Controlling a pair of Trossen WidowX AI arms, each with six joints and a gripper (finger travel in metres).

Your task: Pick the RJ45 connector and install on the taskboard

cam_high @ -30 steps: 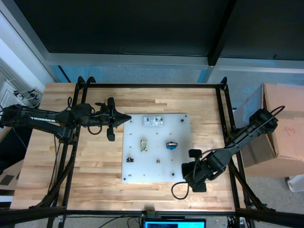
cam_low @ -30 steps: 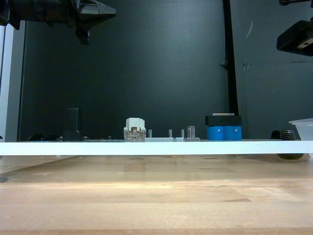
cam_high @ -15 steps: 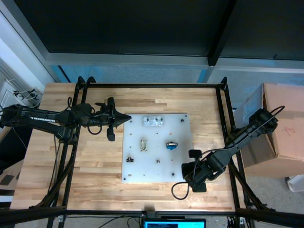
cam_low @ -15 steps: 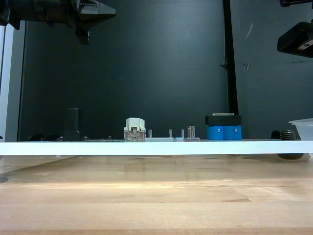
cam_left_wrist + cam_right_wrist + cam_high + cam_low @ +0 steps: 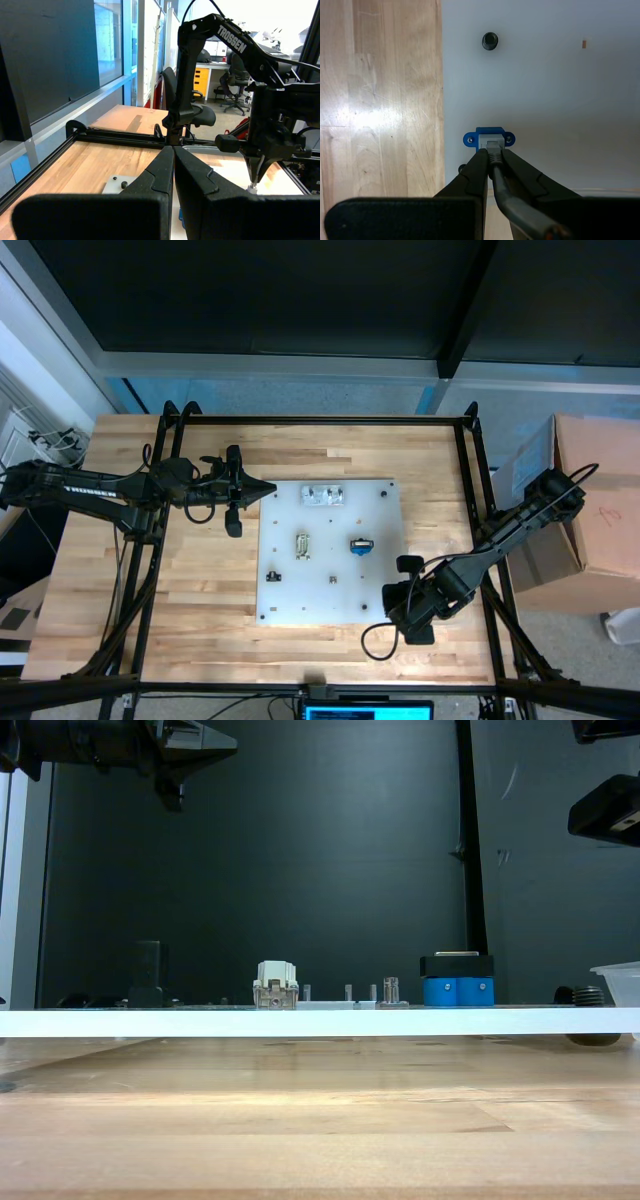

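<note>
The RJ45 connector (image 5: 493,145), a pale plug on a dark cable, is held between the fingers of my right gripper (image 5: 492,150). It points down at the blue seat (image 5: 489,138) on the white taskboard (image 5: 545,90). In the high view my right gripper (image 5: 405,610) hangs over the board's near right corner, short of the blue seat (image 5: 361,546). The low view shows nothing in the blue seat (image 5: 457,988), so the plug is clear of it. My left gripper (image 5: 268,486) hovers high at the board's far left edge, shut and holding nothing (image 5: 173,152).
On the board stand a grey connector block (image 5: 302,546) and a silver fitting (image 5: 324,496). A black knob (image 5: 490,41) sits near the board's edge. A black frame rail (image 5: 478,480) borders the table. A cardboard box (image 5: 590,510) stands to the right.
In the low view the dark part of the right arm shows slightly lower than a second ago. The left arm and the plug in the right gripper look unchanged.
</note>
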